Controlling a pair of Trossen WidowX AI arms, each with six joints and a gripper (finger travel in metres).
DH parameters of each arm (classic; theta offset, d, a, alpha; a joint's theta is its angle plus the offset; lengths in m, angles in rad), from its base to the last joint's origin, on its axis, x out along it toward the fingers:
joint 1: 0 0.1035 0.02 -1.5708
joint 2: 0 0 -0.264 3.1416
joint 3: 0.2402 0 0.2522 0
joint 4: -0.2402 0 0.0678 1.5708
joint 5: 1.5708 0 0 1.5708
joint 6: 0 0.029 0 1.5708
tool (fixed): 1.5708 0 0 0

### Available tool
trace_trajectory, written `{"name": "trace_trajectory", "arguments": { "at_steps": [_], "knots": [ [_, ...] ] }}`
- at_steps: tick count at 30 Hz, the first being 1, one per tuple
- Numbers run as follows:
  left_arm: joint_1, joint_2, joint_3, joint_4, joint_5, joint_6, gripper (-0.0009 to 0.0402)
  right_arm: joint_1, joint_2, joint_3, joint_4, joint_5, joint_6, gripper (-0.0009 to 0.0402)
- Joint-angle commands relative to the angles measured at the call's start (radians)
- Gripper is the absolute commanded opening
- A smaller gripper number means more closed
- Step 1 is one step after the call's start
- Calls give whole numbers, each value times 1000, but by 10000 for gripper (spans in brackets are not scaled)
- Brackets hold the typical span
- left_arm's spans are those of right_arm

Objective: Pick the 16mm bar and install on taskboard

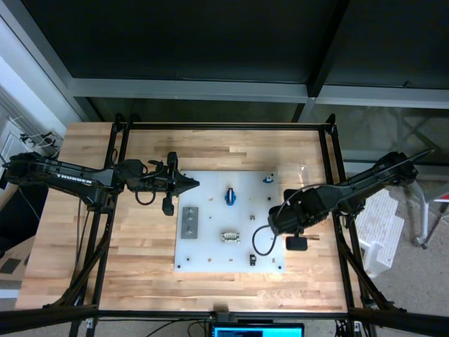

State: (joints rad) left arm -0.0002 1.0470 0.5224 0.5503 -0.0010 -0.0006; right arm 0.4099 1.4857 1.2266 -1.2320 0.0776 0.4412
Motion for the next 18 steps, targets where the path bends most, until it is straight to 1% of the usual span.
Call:
{"name": "trace_trajectory", "arguments": {
  "at_steps": [1,12,15,18],
  "knots": [
    [0,0,0,0,0,0,0,34,34,19,14,1,36,0],
    [0,0,0,0,0,0,0,120,132,87,57,2,113,0],
    [0,0,0,0,0,0,0,136,149,103,76,9,132,0],
    [0,0,0,0,0,0,0,149,164,109,81,9,153,0]
  ]
}}
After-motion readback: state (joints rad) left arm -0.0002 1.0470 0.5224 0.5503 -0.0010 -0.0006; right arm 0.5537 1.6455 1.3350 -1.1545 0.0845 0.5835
